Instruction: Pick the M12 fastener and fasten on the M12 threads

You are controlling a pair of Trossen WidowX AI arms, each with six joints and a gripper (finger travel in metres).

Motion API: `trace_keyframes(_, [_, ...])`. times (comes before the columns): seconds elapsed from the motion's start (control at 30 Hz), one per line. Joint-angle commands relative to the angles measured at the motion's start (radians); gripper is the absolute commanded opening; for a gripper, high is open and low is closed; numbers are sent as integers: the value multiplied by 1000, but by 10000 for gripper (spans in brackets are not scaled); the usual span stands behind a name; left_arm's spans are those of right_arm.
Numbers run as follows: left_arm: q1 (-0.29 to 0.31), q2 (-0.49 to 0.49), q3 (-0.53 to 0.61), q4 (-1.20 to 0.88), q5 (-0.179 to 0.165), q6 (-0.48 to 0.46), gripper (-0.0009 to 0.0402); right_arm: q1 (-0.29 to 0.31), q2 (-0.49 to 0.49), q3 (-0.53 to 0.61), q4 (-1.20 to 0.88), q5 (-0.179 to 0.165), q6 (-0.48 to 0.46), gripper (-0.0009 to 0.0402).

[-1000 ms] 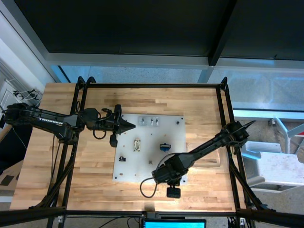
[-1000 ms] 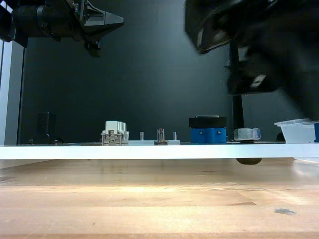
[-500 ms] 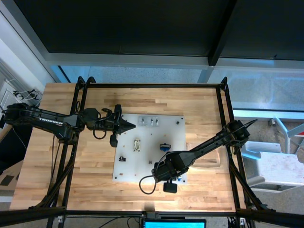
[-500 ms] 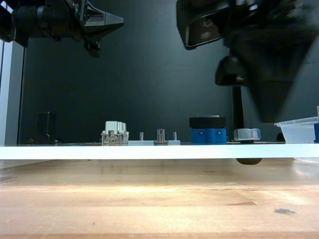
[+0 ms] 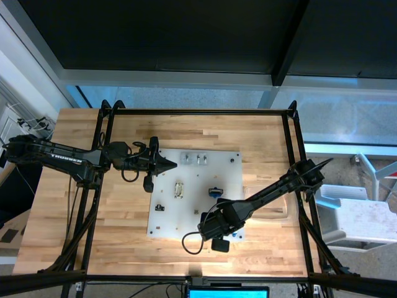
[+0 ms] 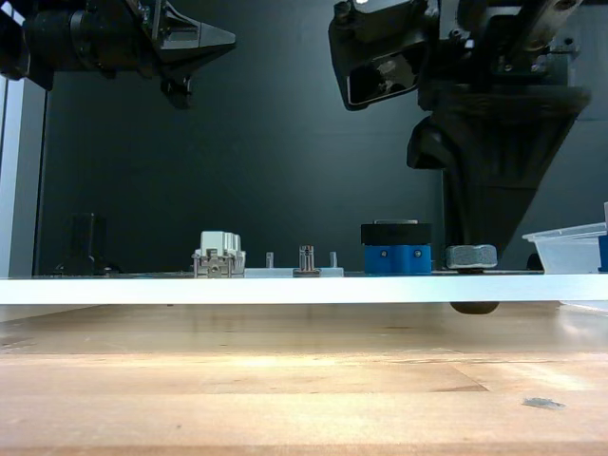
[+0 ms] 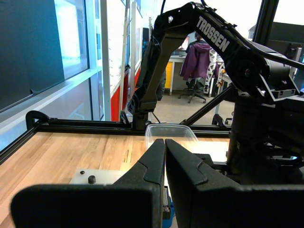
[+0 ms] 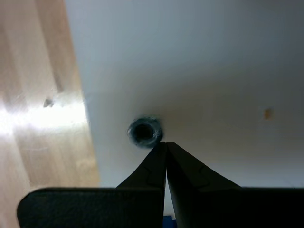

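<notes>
Hidden: from above, the wrist of the right arm (image 5: pixel 267 194) covers the near right edge of the flat white plastic board (image 5: pixel 186 214), so the nut cannot be seen there. From table height, the clear plastic tray (image 6: pixel 568 249) is cut off at the side and the right arm runs out of view overhead.
Nut: the small silver hexagonal metal nut (image 6: pixel 470 256) sits low at the board's near right edge, in front of the tray and beside a blue and black connector block (image 6: pixel 396 249). The right wrist camera shows it as a blurred grey ring round a dark centre, lying on the white board close to the pale wooden surface (image 8: pixel 38 118). I cannot tell whether it is on its stud.
Writing: white lettering (image 7: pixel 216 31) along the right arm reads "TROSSEN".
Right arm: it slants in from the right edge of the surface with its wrist bent downward. The right gripper (image 6: pixel 468 236) points straight down. Its fingers are pressed together, with nothing between them, and the tips are just beside the nut.
Left arm: it is held high and level from the left edge of the surface. The left gripper (image 5: pixel 175 166) hangs over the board's far left corner, its fingers closed together and empty.
</notes>
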Motion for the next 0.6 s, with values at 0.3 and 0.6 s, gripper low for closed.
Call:
trace_keyframes(0.3, [0,0,0,0,0,0,0,0,-16,0,12,-154,-53,0])
trace_keyframes(0.6, [0,0,0,0,0,0,0,-1,-42,0,-23,30,-53,0])
